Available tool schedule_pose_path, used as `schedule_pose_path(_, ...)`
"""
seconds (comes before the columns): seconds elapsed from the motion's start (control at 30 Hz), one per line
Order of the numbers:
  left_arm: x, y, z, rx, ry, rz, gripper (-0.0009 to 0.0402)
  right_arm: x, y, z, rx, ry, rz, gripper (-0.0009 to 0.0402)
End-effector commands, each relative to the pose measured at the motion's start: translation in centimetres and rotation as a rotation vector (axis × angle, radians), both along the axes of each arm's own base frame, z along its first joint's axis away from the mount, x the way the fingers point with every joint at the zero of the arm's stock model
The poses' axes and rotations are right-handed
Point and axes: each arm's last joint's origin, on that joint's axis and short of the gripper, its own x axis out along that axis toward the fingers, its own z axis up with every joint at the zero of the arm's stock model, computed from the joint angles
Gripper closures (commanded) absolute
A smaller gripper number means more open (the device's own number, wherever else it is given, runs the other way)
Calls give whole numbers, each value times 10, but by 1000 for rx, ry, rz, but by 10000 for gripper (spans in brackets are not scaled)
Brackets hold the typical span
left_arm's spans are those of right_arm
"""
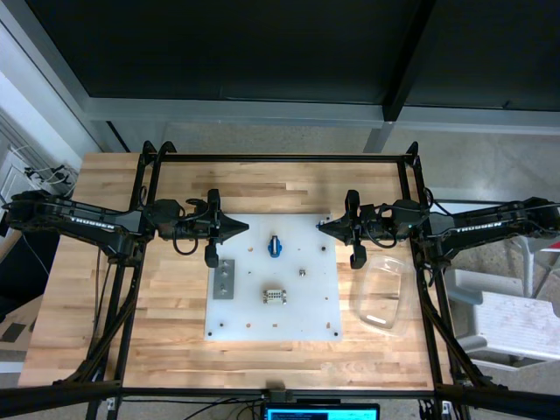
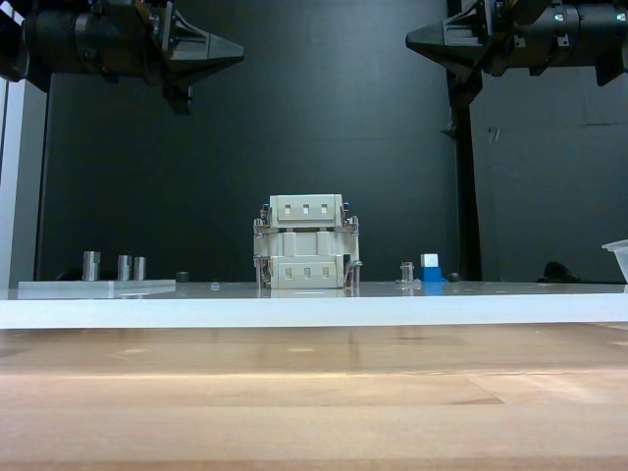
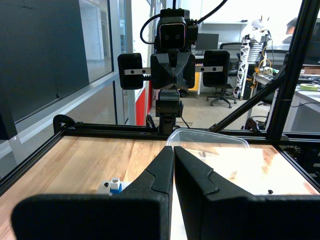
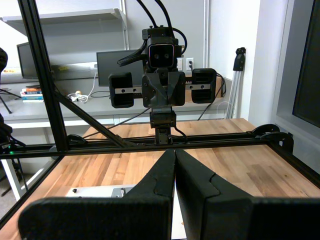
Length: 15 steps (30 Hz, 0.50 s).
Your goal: Remove the HAN10-E connector and place it in the container
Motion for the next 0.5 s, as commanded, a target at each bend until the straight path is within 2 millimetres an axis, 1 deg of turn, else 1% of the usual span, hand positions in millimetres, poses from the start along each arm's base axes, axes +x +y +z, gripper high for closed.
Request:
schedule_pose_path(0.03,0,0,0,0,-1,0,393,0,0,0,4,3,0,393)
schedule_pose_path(0.37,0,0,0,0,0,0,393,0,0,0,21,4,3,393)
schedule_pose_path(0.5,0,0,0,0,0,0,393,1,0,4,35,26,5,393)
